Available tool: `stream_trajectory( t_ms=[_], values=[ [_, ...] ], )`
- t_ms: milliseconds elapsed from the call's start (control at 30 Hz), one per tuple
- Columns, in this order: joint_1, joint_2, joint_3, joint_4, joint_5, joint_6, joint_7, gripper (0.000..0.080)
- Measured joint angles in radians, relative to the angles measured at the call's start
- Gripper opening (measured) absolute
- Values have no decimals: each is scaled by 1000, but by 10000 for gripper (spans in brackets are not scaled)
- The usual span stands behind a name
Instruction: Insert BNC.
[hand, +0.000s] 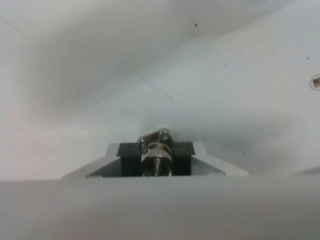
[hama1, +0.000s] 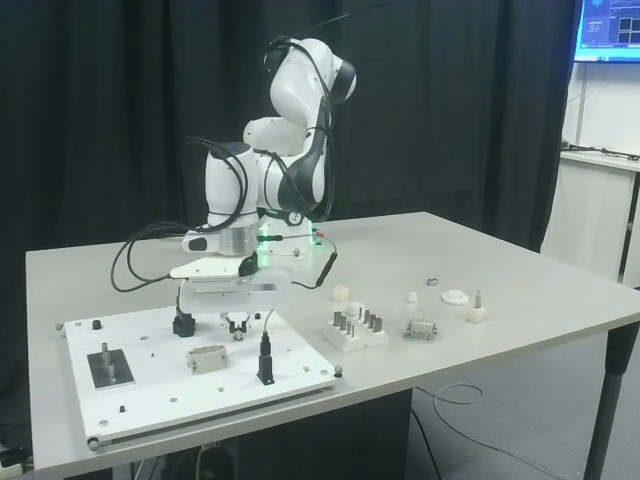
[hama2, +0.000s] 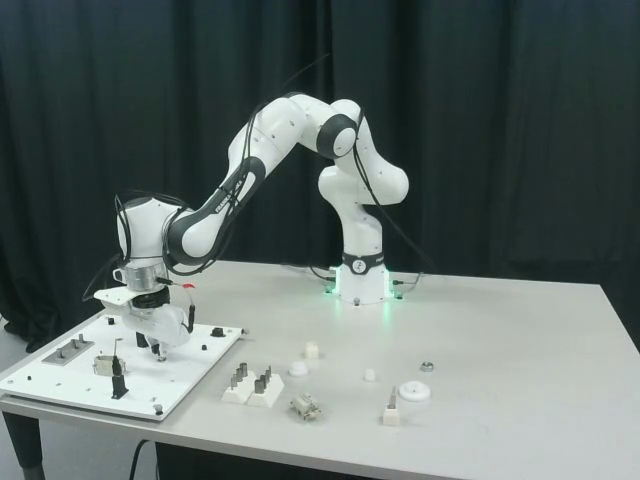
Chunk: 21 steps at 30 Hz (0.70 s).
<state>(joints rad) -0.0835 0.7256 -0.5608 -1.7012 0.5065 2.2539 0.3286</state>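
1. Gripper (hand: 156, 162) pinched tight on the plug (hand: 156, 156), one black pad on each side of it.
2. Plug a small shiny metal BNC piece, seen end-on between the pads in the wrist view.
3. Held low over the white board (hama1: 160, 390), toward its back edge; cannot tell if the plug tip touches the board.
4. In the first room view, gripper (hama1: 236, 322) pointing straight down, under a flat white wrist part.
5. In the second room view, gripper (hama2: 152, 342) low over the same board (hama2: 60, 385), at the table's corner.
6. On the board near the gripper: a black post (hama1: 266, 362) with a thin cable standing up from it, toward the front edge.
7. Also on the board: a grey socket block (hama1: 205, 358) and a grey plate with a peg (hama1: 108, 367), farther along.
8. Off the board, on the grey table (hama1: 520, 290): a white rack with metal pins (hama1: 352, 327), just beside the board.
9. Farther out: a small grey connector (hama1: 421, 329), a white disc (hama1: 455, 296), a white block with a pin (hama1: 476, 311) and a metal ring (hama1: 432, 281).
10. Arm (hama2: 290, 150) white, bent high and reaching down to the board; green light at its base (hama2: 362, 285).
11. Black curtain behind it all.
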Motion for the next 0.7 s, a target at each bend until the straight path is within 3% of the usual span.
stream_trajectory(
  t_ms=[600, 633, 700],
  values=[
    [3, 0, 0, -1, -3, 4, -1, 121],
    [4, -1, 0, -1, -4, 4, -2, 298],
    [5, -3, 0, 0, -7, 4, -3, 298]
  ],
)
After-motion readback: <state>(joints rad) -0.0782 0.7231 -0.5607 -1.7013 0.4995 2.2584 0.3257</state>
